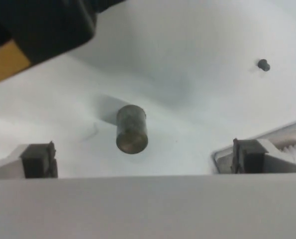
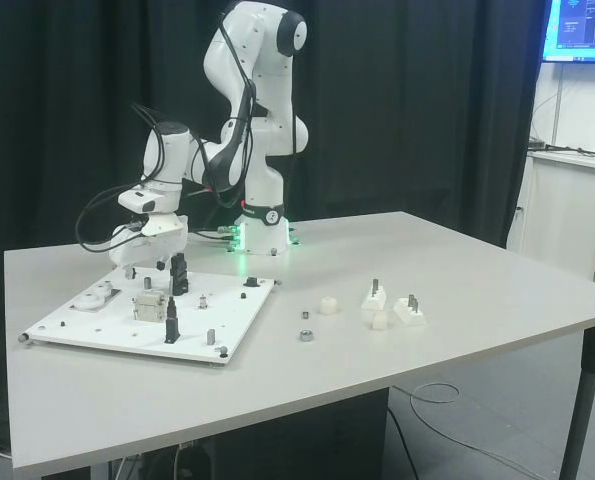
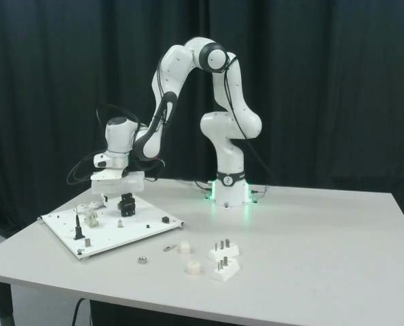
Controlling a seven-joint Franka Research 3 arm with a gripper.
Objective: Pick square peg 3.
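Pincer spread wide, above grey peg, white board

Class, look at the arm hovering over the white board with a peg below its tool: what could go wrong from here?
1. The peg sits nearer one finger of the open tool than the other, so closing may knock it sideways.
2. A black block stands close by; descending could hit it.
3. The peg looks round, possibly not the square one wanted.

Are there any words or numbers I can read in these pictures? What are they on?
None can be read.
The screen in the first room view's top corner shows lines of text, too small to read.
No label shows on the white arm, the white board or the peg.
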